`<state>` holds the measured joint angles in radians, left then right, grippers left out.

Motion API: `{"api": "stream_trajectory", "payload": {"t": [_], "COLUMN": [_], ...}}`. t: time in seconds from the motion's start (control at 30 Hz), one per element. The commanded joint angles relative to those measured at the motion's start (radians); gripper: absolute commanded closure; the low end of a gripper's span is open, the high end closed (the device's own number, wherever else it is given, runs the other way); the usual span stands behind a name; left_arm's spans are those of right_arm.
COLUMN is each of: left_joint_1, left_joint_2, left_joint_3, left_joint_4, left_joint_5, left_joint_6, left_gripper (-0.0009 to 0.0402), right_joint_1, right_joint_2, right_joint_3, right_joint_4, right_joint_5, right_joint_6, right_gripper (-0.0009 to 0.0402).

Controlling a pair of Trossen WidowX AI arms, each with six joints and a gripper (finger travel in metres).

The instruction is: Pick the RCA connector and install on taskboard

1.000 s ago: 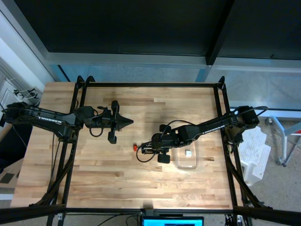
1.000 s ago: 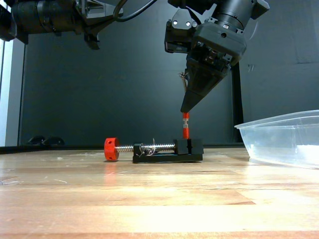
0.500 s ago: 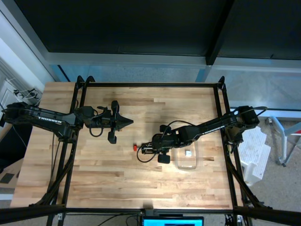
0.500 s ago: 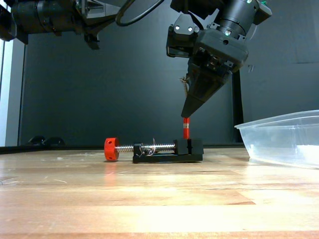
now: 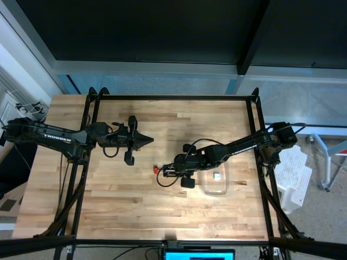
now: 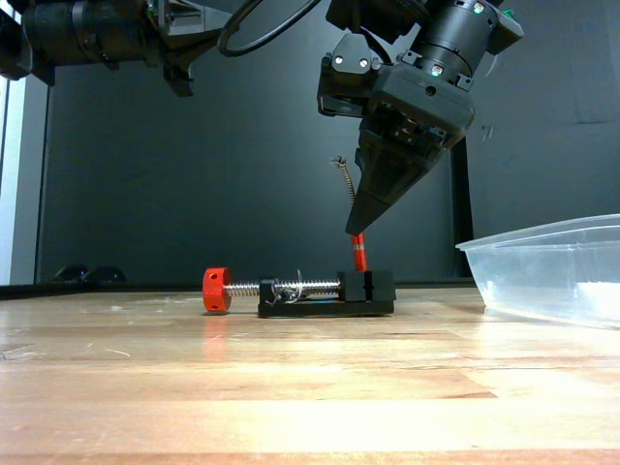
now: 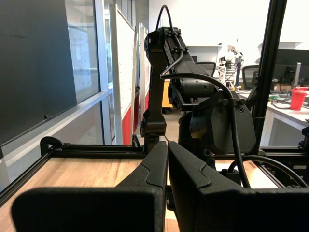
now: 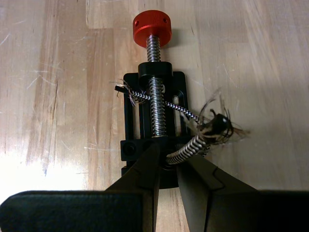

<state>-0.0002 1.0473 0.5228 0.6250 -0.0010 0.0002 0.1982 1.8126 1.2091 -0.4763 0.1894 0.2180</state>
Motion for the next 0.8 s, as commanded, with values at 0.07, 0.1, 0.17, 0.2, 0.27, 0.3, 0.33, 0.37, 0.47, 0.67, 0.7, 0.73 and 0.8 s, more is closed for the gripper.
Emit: {"api": "stream_trajectory", "payload": {"t": [0.07, 0.1, 0.17, 0.2, 0.27, 0.3, 0.33, 0.37, 0.47, 0.67, 0.7, 0.73, 0.8], "left_joint_1": [0.000, 0.000, 0.000, 0.000, 0.000, 0.000, 0.000, 0.000, 0.000, 0.000, 0.000, 0.000, 0.000], "left_joint_2": [0.000, 0.000, 0.000, 0.000, 0.000, 0.000, 0.000, 0.000, 0.000, 0.000, 0.000, 0.000, 0.000], "left_joint_3": [0.000, 0.000, 0.000, 0.000, 0.000, 0.000, 0.000, 0.000, 0.000, 0.000, 0.000, 0.000, 0.000], "left_joint_4": [0.000, 0.000, 0.000, 0.000, 0.000, 0.000, 0.000, 0.000, 0.000, 0.000, 0.000, 0.000, 0.000], "left_joint_5": [0.000, 0.000, 0.000, 0.000, 0.000, 0.000, 0.000, 0.000, 0.000, 0.000, 0.000, 0.000, 0.000], "left_joint_6": [0.000, 0.000, 0.000, 0.000, 0.000, 0.000, 0.000, 0.000, 0.000, 0.000, 0.000, 0.000, 0.000], "left_gripper": [0.0393, 0.0393, 0.0393, 0.0393, 0.0393, 0.0393, 0.0393, 0.0393, 0.0393, 0.0393, 0.0393, 0.0393, 0.0393], "right_joint_1": [0.000, 0.000, 0.000, 0.000, 0.000, 0.001, 0.000, 0.000, 0.001, 0.000, 0.000, 0.001, 0.001], "right_joint_2": [-0.006, -0.006, -0.006, -0.006, -0.006, -0.006, -0.006, -0.006, -0.006, -0.018, -0.018, -0.018, -0.020], "right_joint_3": [-0.002, -0.002, -0.002, -0.002, -0.002, -0.002, -0.002, -0.002, -0.002, -0.002, -0.002, -0.002, -0.002], "right_joint_4": [-0.020, -0.023, -0.023, -0.023, -0.020, -0.019, -0.018, -0.018, -0.015, -0.012, -0.011, -0.011, -0.010], "right_joint_5": [0.001, 0.001, 0.001, 0.001, 0.001, 0.001, 0.001, 0.000, 0.000, 0.001, 0.001, 0.001, 0.000], "right_joint_6": [0.001, 0.001, 0.001, 0.001, 0.000, 0.000, 0.000, 0.000, 0.000, 0.000, -0.001, -0.003, -0.003], "right_gripper": [0.0393, 0.0393, 0.0393, 0.0393, 0.0393, 0.0393, 0.0393, 0.0393, 0.0393, 0.0393, 0.0393, 0.0393, 0.0388]}}
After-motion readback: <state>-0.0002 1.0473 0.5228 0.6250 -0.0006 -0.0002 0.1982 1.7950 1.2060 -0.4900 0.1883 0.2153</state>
